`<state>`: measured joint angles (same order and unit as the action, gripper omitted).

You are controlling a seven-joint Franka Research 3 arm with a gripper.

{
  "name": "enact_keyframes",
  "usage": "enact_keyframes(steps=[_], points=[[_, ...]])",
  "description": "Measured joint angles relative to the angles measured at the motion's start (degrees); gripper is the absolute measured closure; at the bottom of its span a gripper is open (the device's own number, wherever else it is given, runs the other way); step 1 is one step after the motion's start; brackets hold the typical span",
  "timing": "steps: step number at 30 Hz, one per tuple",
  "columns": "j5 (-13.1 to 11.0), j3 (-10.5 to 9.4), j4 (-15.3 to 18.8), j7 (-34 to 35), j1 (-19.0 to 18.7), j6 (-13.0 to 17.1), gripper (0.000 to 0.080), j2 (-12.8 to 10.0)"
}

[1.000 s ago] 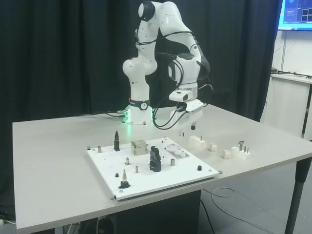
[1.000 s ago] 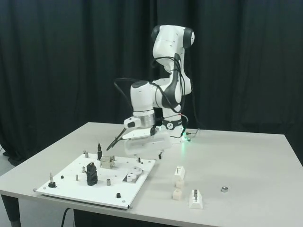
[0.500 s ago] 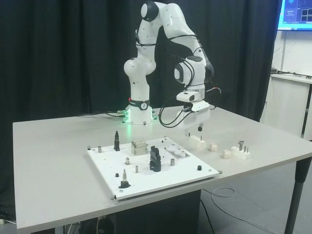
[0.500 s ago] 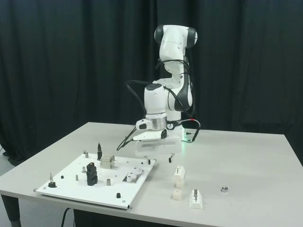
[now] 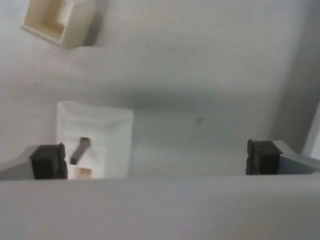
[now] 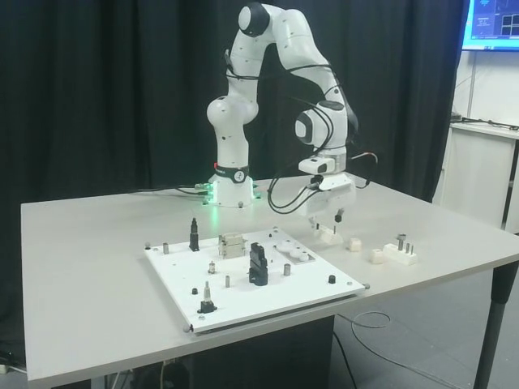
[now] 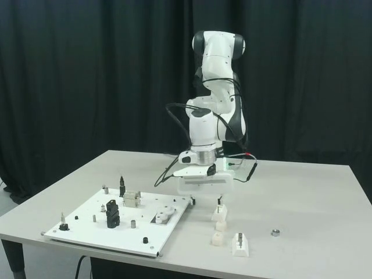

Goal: Pick square peg 1.

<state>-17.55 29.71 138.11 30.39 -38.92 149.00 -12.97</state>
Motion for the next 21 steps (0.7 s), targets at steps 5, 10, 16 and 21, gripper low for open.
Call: enact_keyframes(steps=[5,10,16,21], points=[[0.0,-1.47,0.5,6.0,0.0,0.4,0.0003,-0.2],[0.1,-3.02,1.3,9.5,-0.1,1.5,0.0003,-0.3],[0.4,-4.66,1.8,11.2,-0.1,3.2,0.0003,-1.0],[0.8,-5.67,2.2,12.7,-0.1,5.0,0.0003,-1.8]])
